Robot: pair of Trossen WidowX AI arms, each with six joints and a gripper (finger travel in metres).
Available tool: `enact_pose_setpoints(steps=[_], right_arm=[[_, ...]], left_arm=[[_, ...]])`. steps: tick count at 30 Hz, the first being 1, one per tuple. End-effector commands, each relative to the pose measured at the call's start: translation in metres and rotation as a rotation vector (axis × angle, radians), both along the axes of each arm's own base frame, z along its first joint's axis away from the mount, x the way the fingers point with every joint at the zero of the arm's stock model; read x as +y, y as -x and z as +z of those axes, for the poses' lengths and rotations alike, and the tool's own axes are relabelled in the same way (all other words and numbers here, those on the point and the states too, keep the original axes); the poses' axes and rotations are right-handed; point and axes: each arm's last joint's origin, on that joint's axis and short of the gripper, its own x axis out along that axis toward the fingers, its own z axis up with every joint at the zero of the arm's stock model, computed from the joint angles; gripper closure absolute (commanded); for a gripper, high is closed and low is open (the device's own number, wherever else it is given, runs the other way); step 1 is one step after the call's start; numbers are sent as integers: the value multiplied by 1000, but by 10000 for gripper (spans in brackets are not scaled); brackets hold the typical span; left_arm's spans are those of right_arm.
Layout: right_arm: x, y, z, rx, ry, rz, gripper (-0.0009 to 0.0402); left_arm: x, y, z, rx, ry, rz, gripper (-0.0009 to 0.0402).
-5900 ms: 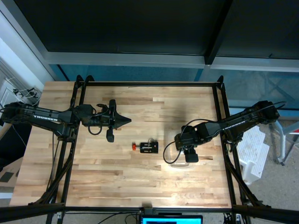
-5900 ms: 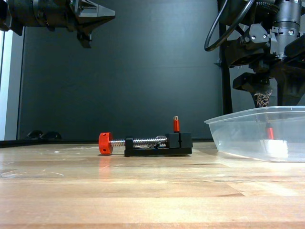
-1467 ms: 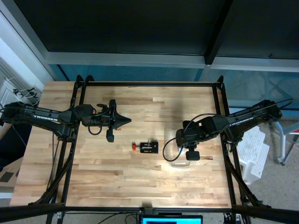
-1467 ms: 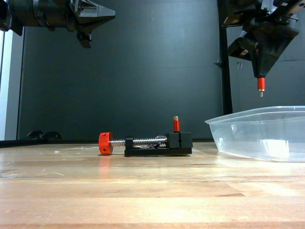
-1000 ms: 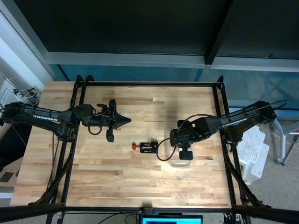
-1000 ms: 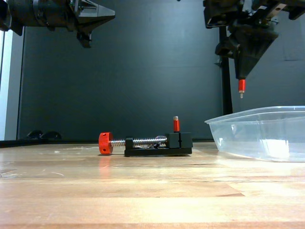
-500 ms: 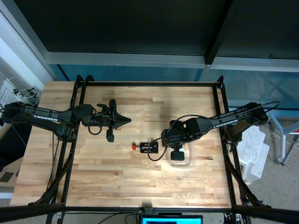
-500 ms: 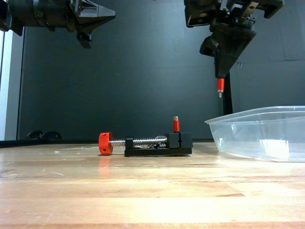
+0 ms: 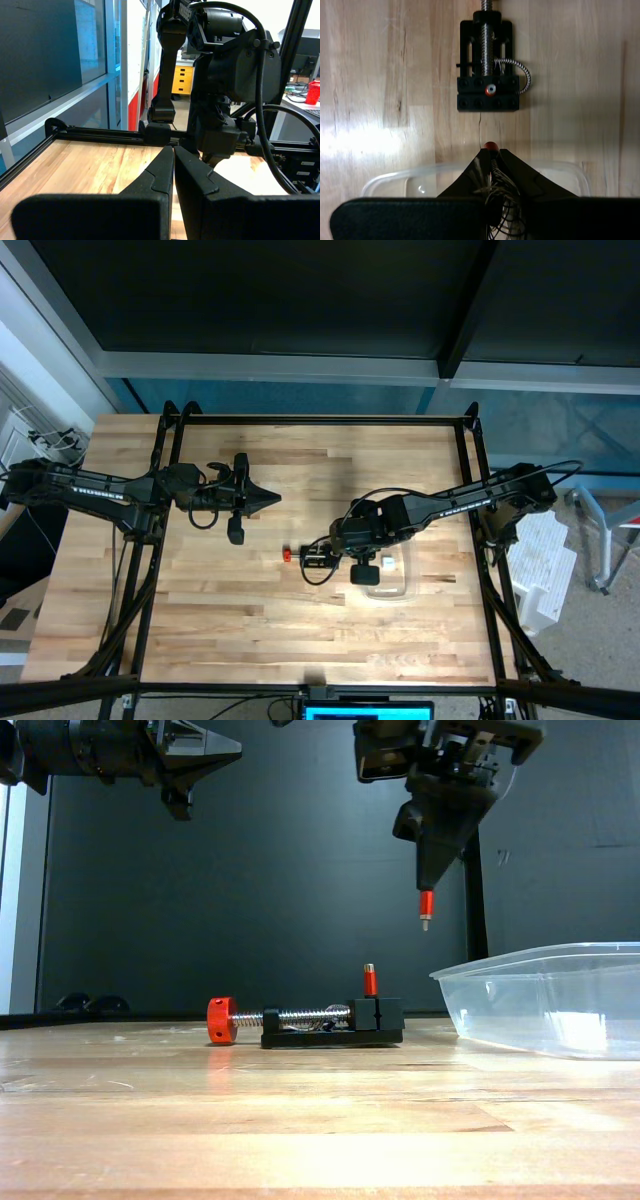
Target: Pick the rca connector and install on the hub
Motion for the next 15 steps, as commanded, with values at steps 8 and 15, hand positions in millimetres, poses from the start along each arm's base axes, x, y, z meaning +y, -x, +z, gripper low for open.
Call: enact_pose_setpoints(steps=[8,15], right_arm=[[2,-17,-7,-19,-4,-6,393],[3,-20,-7,-45,-10,-8,393]], left_arm=[[0,0,0,0,0,0,393],[0,0,0,0,0,0,393]])
